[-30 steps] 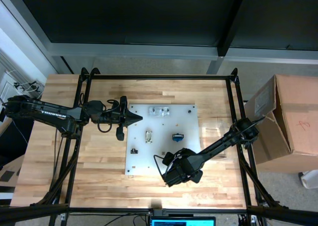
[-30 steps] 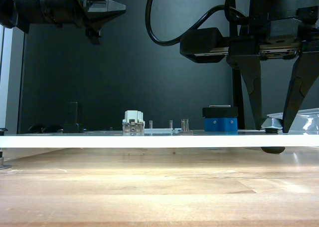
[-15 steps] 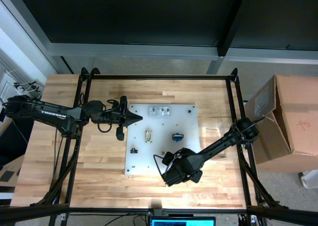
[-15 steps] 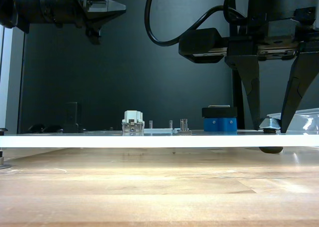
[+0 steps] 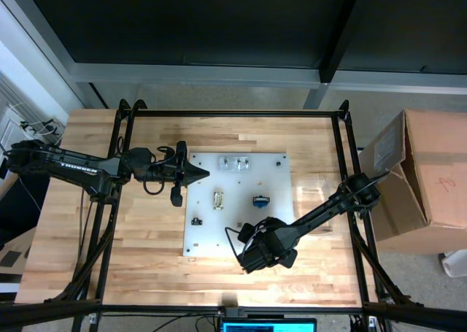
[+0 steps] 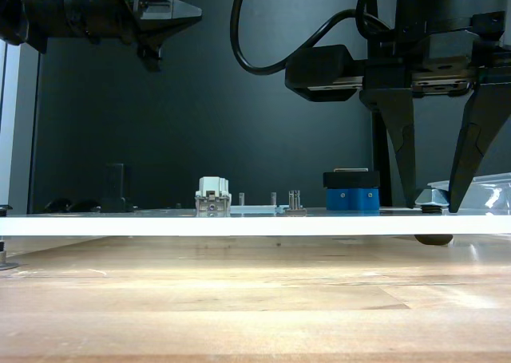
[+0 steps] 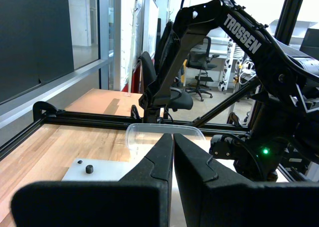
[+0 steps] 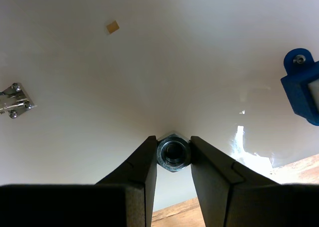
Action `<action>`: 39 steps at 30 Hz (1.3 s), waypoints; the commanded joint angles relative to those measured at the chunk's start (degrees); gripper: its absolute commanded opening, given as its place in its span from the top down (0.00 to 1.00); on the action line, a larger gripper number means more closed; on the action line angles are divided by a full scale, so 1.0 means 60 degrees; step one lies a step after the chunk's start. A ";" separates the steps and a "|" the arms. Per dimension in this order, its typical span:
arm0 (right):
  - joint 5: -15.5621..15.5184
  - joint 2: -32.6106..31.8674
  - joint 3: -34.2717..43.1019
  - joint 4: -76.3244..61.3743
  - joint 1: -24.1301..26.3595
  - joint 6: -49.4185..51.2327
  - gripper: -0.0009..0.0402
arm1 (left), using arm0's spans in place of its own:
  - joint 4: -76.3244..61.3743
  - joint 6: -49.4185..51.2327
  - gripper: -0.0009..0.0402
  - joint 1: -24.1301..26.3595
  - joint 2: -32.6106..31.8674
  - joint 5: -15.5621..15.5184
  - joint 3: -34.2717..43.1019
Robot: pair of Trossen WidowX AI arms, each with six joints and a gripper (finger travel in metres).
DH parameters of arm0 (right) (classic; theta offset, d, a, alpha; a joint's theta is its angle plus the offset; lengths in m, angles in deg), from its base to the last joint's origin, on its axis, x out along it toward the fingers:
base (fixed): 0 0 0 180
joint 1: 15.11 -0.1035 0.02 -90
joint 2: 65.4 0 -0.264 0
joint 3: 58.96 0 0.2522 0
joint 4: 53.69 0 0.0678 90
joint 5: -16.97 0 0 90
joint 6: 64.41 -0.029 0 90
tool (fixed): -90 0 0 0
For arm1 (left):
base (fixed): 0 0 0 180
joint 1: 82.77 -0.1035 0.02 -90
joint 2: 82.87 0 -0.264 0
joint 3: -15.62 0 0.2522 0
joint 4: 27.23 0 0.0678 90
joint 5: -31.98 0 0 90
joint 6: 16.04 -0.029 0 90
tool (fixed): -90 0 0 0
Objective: Pick the M12 nut and place it on its threads and fasten
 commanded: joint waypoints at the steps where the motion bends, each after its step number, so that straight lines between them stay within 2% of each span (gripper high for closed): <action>1: -0.0040 0.0018 0.0004 0.0044 -0.0011 0.0062 0.93 | 0.0000 -0.0004 0.98 -0.0004 -0.0004 0.0000 0.0000; 6: -0.0047 0.0018 0.0004 0.0044 -0.0015 -0.0036 0.93 | 0.0000 -0.0004 0.98 0.0000 -0.0004 0.0000 0.0000; 9: -0.0051 0.0018 0.0004 0.0066 -0.0015 -0.0018 0.89 | 0.0004 -0.0004 0.98 0.0000 -0.0004 0.0000 0.0000; 18: -0.0055 0.0018 0.0004 0.0087 -0.0015 0.0011 0.67 | 0.0004 -0.0004 0.98 -0.0004 -0.0004 0.0004 0.0000; 24: -0.0069 0.0025 0.0007 0.0138 -0.0022 0.0033 0.55 | 0.0004 0.0000 0.98 -0.0004 -0.0004 0.0004 0.0000; 31: -0.0576 0.0047 0.0095 0.0146 -0.0015 0.0029 0.45 | 0.0004 -0.0004 0.98 -0.0004 -0.0004 0.0004 0.0000; 39: -0.0772 0.0208 0.0237 -0.0215 -0.0007 0.0073 0.38 | 0.0000 0.0000 0.98 -0.0004 -0.0004 0.0000 0.0000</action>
